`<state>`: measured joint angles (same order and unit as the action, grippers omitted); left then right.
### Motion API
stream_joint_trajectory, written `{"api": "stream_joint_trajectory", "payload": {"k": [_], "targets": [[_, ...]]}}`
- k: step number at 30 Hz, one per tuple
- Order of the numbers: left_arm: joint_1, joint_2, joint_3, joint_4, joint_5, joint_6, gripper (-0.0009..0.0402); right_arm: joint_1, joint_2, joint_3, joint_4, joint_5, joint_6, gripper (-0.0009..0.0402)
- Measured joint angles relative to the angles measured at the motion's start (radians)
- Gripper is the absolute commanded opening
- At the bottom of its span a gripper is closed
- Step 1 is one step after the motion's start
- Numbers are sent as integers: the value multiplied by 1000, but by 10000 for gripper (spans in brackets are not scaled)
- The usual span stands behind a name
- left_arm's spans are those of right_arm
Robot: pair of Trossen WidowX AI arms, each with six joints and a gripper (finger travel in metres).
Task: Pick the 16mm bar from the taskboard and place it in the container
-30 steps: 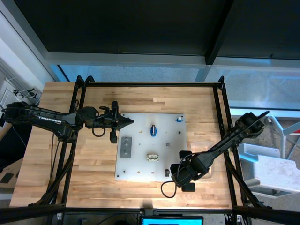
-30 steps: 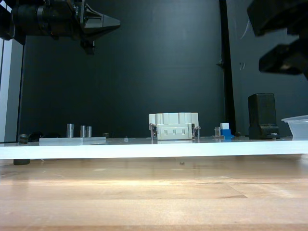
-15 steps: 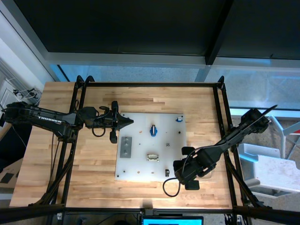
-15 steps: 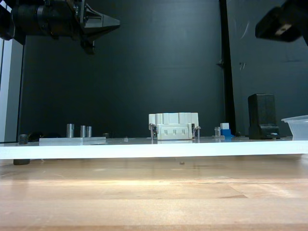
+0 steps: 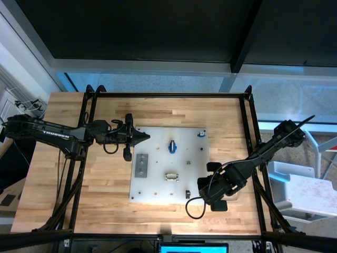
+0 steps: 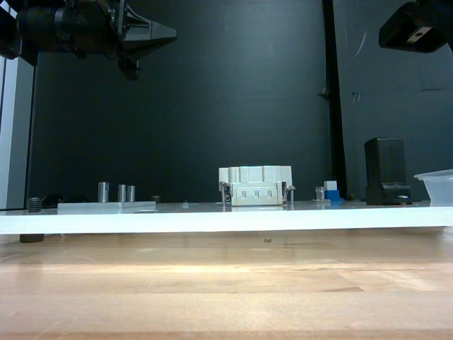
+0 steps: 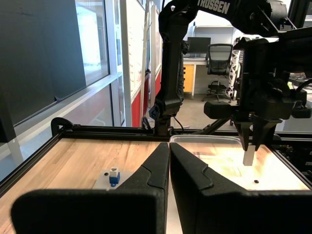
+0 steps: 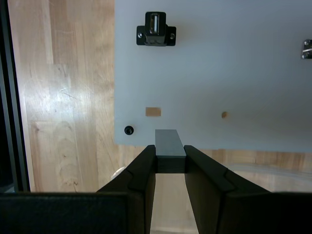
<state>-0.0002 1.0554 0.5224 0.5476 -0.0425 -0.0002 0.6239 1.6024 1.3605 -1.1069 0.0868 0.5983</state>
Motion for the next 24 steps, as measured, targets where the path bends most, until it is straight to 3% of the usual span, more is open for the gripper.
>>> {"api": "stream_joint_trajectory", "payload": {"k": [24], "targets": [[0, 0, 0, 0, 0, 0, 0, 0, -294, -367, 31, 0, 177, 39]]}}
